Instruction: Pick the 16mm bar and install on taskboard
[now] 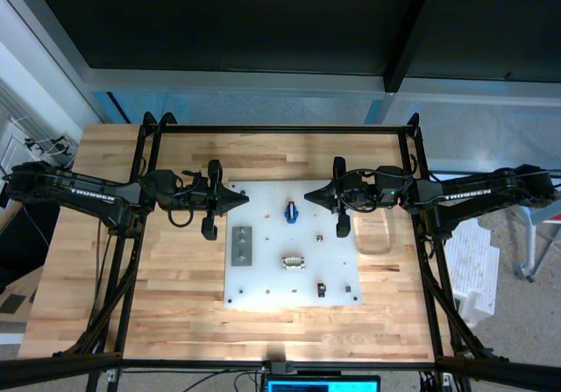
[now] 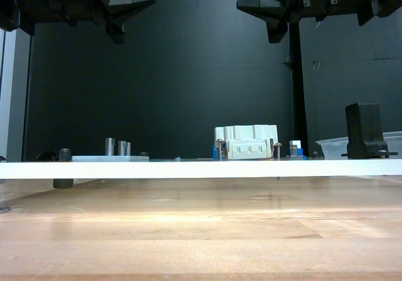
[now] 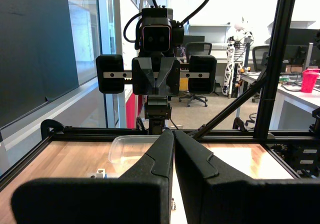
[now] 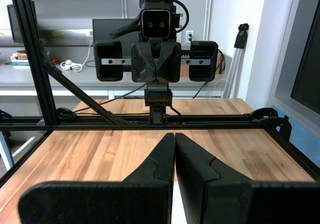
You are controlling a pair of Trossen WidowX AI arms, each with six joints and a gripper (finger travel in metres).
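Both arms hung high above the taskboard point(image 1: 263, 278), which I judged to be a waiting pose, because nothing was gripped. The left gripper point(image 1: 248, 196) pointed inward over the far-left corner of the taskboard and the right gripper point(image 1: 306, 198) faced it over the far middle, tips apart. On each gripper the fingers point(image 3: 157, 159) point(image 4: 160, 159) were pressed together with no gap and held nothing. The 16mm bar point(image 1: 321, 237), as far as I could tell the small dark dot, stood on the taskboard a little right of its centre, below the right gripper, so I judged that arm the nearer one for the pick. The taskboard lay flat on a wooden table point(image 1: 175, 287) inside a black frame, with a clear tray point(image 1: 377, 234) touching its right edge. Beyond the taskboard there was a dark wall, and the wrist views showed office desks and chairs.
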